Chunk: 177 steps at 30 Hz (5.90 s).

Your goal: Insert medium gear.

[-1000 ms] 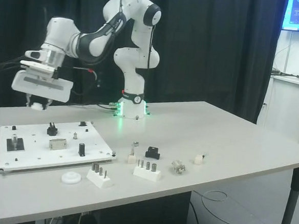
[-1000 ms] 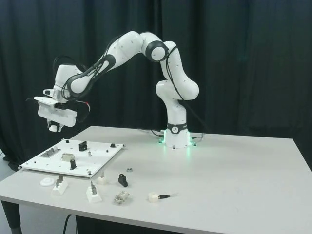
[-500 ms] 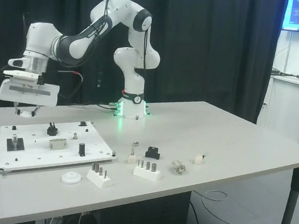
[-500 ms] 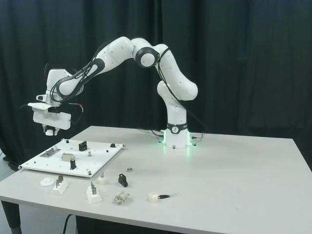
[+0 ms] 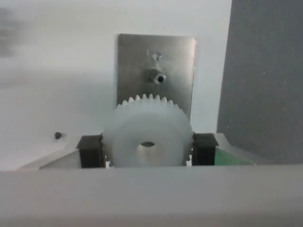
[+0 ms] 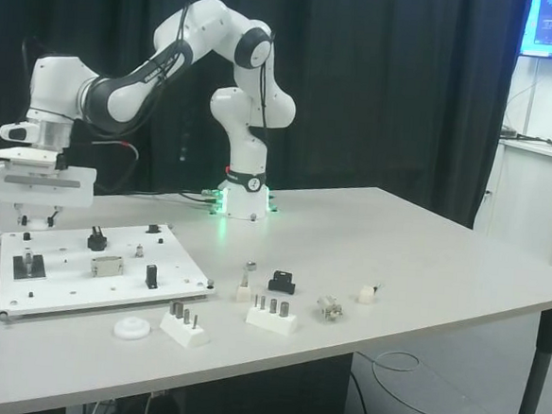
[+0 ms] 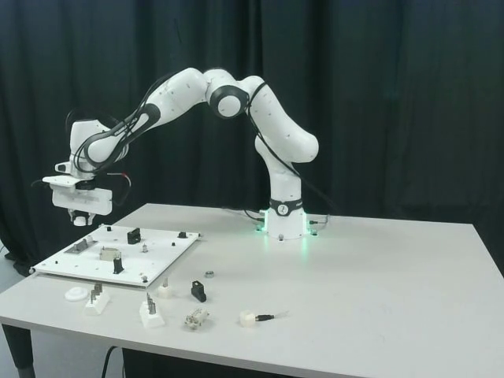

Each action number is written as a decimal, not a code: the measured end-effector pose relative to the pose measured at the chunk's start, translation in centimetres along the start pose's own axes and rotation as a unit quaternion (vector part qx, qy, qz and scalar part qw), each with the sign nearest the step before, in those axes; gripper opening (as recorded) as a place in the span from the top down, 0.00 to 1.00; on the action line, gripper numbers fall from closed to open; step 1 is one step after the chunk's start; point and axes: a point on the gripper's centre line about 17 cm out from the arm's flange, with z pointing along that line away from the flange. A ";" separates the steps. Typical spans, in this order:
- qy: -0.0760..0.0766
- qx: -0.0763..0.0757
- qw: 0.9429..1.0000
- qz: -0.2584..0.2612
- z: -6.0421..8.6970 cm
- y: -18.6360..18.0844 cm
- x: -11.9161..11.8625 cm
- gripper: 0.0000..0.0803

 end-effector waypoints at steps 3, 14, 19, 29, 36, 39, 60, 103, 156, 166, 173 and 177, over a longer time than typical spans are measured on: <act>-0.002 0.004 1.000 -0.001 0.5 0.2 -0.4 0.50; -0.001 0.020 1.000 -0.003 1.9 0.8 -1.1 0.50; 0.002 0.025 1.000 -0.001 2.4 1.0 -1.2 0.50; 0.002 0.037 0.999 0.002 3.8 1.2 -1.3 0.50; -0.003 0.045 0.999 0.003 4.8 1.1 -1.7 0.50; -0.006 0.049 0.999 0.003 5.2 1.0 -1.9 0.50; -0.011 0.068 0.998 0.004 6.5 0.2 -3.3 0.50; -0.001 0.072 0.997 -0.003 6.5 0.3 -3.4 0.50; -0.002 0.074 0.997 -0.005 6.6 0.3 -3.3 0.50; -0.009 0.074 0.997 -0.008 7.3 0.2 -3.7 0.50; -0.010 0.074 0.997 -0.008 7.5 0.2 -3.7 0.50; -0.010 0.074 0.997 -0.009 7.5 0.2 -3.7 0.50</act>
